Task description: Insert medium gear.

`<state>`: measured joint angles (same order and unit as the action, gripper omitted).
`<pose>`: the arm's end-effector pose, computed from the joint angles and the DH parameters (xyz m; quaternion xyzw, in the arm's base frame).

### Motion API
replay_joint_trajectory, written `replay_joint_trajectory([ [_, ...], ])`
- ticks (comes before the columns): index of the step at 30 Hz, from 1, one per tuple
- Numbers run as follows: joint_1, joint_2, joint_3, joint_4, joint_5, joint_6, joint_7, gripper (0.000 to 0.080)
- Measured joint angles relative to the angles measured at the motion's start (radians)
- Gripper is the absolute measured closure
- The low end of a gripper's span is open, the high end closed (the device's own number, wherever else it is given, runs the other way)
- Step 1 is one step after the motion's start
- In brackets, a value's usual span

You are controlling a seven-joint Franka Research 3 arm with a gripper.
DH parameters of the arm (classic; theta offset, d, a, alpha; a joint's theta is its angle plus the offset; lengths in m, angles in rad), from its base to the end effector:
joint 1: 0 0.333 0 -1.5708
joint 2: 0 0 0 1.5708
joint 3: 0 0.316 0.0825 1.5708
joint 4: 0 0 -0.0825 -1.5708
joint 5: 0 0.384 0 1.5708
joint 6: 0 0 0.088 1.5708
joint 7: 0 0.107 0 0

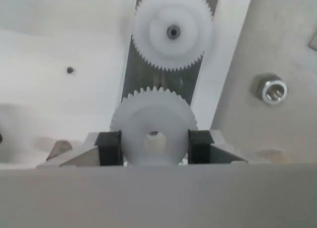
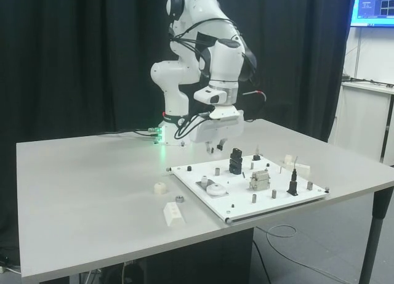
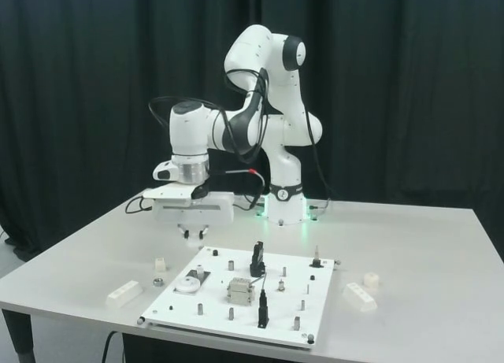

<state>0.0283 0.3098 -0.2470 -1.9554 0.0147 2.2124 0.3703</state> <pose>0.5921 -0.1250 0.3203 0.9563 -0.2898 -0.0192 0.0332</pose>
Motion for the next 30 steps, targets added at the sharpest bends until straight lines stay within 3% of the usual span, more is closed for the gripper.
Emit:
replay_joint_trajectory([
  [7,0.002,0.006,-0.001,-0.039,-0.001,0.076,0.011,0.0520],
  [30,-0.004,0.061,-0.014,-0.040,0.000,0.158,-0.009,0.0520],
])
